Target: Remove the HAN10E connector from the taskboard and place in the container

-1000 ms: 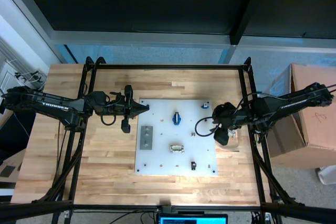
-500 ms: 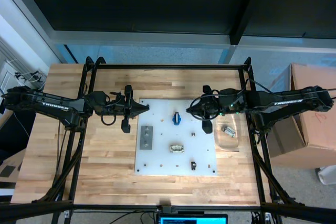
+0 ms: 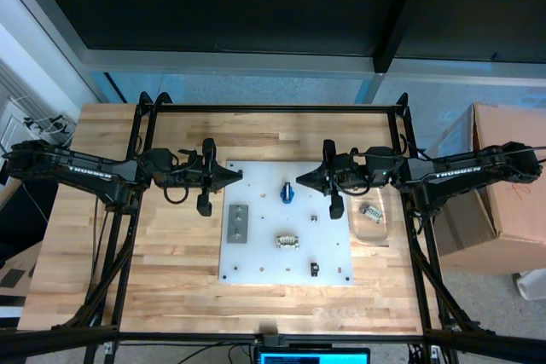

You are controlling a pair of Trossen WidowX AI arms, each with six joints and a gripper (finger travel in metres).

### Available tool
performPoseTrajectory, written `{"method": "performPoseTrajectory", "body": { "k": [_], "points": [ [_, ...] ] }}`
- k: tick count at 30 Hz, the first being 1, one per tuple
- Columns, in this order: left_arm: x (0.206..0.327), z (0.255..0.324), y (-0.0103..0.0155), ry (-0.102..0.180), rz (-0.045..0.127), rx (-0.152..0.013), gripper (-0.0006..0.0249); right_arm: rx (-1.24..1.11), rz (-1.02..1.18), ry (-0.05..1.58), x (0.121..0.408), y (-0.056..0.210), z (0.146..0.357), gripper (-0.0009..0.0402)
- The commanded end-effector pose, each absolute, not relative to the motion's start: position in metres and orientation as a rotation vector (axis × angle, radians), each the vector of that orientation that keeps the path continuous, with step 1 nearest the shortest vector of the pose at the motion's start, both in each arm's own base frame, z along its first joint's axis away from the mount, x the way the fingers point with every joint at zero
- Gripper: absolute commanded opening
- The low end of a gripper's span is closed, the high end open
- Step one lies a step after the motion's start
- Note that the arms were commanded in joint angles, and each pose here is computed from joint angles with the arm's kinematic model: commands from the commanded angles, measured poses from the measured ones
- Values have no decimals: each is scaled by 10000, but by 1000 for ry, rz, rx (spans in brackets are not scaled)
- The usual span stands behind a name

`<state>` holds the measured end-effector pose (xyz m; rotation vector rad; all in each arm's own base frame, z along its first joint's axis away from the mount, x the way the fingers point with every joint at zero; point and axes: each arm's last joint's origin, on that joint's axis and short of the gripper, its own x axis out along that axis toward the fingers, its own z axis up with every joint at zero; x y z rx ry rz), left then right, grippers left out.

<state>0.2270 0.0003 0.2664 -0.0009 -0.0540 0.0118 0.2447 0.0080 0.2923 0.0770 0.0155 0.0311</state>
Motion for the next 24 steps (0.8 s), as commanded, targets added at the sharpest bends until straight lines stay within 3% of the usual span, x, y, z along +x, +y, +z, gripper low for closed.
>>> {"method": "performPoseTrajectory", "body": {
  "k": [1,12,24],
  "points": [
    [2270,2664,4,-54,12,-1,0,81,22,4,2416,52,2902,0],
    [2270,2664,3,-54,12,-1,0,66,-17,-3,2288,-34,2811,0],
    [2270,2664,4,-54,12,-1,0,71,-17,-31,2240,-35,2847,0]
  ]
}}
